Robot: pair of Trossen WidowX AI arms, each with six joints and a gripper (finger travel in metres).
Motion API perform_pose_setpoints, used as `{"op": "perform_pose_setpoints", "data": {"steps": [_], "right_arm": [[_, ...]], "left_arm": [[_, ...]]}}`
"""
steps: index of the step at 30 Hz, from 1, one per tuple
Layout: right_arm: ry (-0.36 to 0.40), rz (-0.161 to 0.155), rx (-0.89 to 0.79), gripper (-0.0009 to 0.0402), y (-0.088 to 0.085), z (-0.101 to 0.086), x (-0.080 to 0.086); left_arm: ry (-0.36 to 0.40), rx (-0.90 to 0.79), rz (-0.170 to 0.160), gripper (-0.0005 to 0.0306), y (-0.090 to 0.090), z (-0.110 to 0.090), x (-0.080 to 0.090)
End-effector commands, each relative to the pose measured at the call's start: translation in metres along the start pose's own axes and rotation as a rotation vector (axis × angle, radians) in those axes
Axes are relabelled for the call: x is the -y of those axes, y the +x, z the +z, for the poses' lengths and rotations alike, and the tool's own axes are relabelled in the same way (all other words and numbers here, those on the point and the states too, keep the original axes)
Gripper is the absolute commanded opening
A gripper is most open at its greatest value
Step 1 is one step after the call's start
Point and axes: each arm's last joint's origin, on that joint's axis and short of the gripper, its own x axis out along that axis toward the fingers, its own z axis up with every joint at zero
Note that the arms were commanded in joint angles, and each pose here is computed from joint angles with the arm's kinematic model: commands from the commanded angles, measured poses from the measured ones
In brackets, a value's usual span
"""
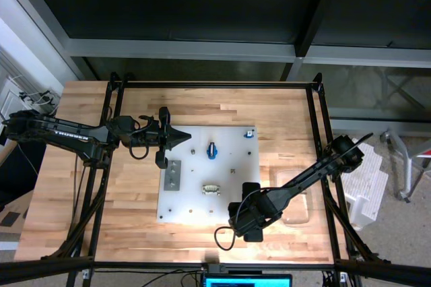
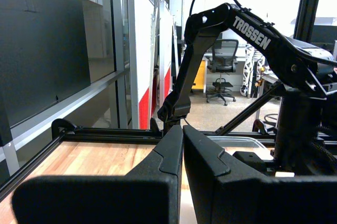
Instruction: Remove the 16mm bar from the taskboard and place in the container
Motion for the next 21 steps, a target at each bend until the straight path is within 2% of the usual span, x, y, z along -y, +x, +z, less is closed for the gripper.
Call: {"op": "perform_pose_setpoints", "data": {"steps": [1, 10, 21], "right_arm": [[0.001, -0.004, -0.005, 0.0232, 0.0035, 0.0001, -0.0001], [0.007, -0.005, -0.005, 0.017, 0.0073, -0.0001, 0.0017], [0.008, -0.007, -0.008, 0.0056, 0.0103, -0.0017, 0.0036]], "left_arm": [[0.0, 0.0, 0.0, 0.0, 0.0001, 0.0, -0.0001], [0.0, 0.001, 0.0, 0.0, 0.0, 0.0001, -0.0001], [0.0, 0.0, 0.0, 0.0, 0.0001, 0.0, 0.0]]}}
